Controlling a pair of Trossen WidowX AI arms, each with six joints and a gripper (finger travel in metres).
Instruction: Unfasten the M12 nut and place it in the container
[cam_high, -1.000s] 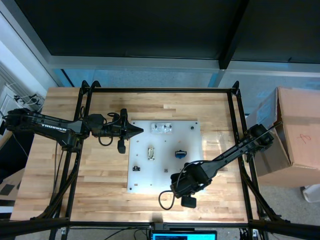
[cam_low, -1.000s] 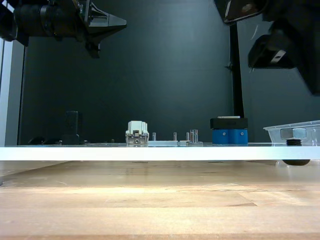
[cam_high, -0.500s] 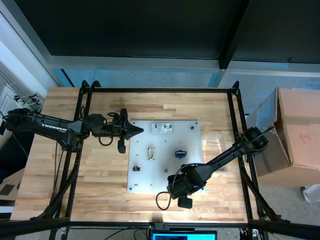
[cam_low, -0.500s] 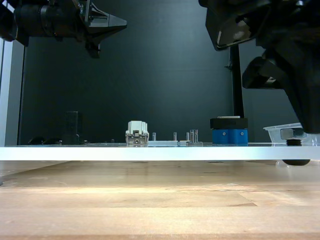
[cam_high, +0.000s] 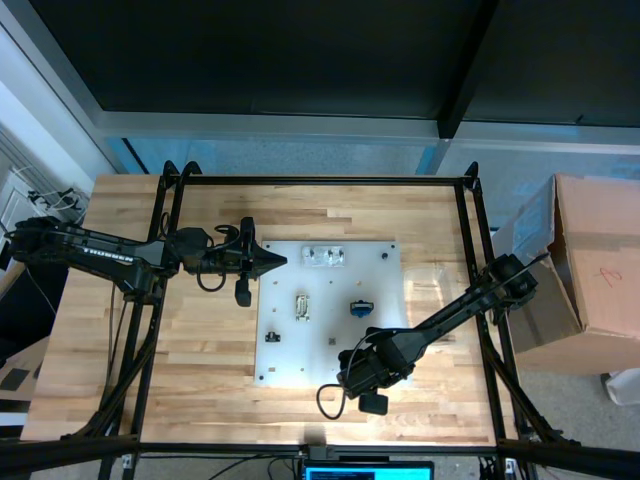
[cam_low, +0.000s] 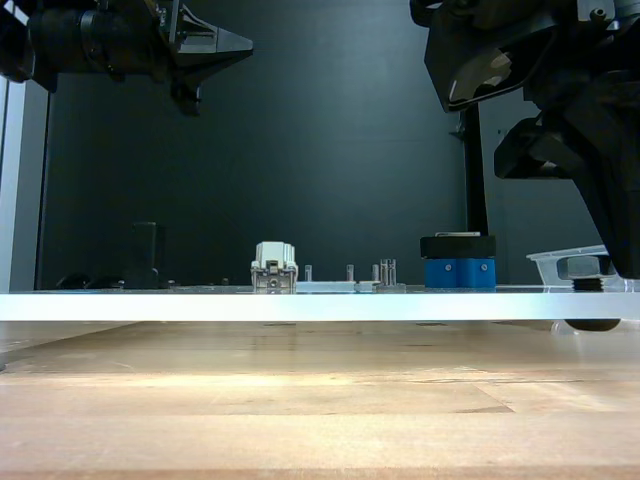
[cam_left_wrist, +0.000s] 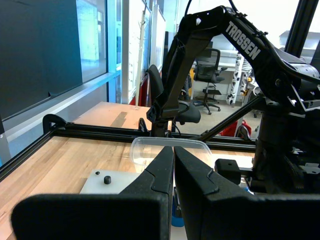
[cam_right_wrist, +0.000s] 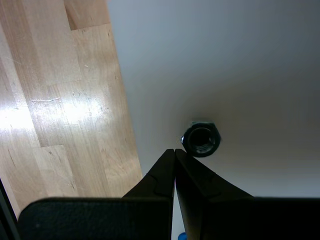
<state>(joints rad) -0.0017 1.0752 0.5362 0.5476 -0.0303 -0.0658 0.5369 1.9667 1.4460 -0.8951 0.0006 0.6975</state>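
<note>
The silver M12 nut (cam_right_wrist: 201, 139) sits on its stud on the white board (cam_right_wrist: 240, 70), seen end-on with its dark bore showing. My right gripper (cam_right_wrist: 174, 150) hovers above it, shut with nothing in it, its tip just beside the nut and clear of it. In the low view the nut (cam_low: 588, 266) rests on top of the stud's ribs (cam_low: 590, 284), partly hidden behind the right arm (cam_low: 570, 110). In the high view the right gripper (cam_high: 352, 378) covers the nut. My left gripper (cam_high: 272, 261) hangs shut and empty at the board's far left edge.
The clear container (cam_high: 430, 285) lies on the table right of the board (cam_high: 290, 350). A blue and black block (cam_high: 360, 309), a white connector (cam_high: 301, 306) and small posts stand on the board. A cardboard box (cam_high: 590, 270) sits beyond the table's right edge.
The right arm swung left along the board's near edge and then eased back slightly right, now partly covering the nut in the low view. The nut stays on its stud. The left arm is still.
</note>
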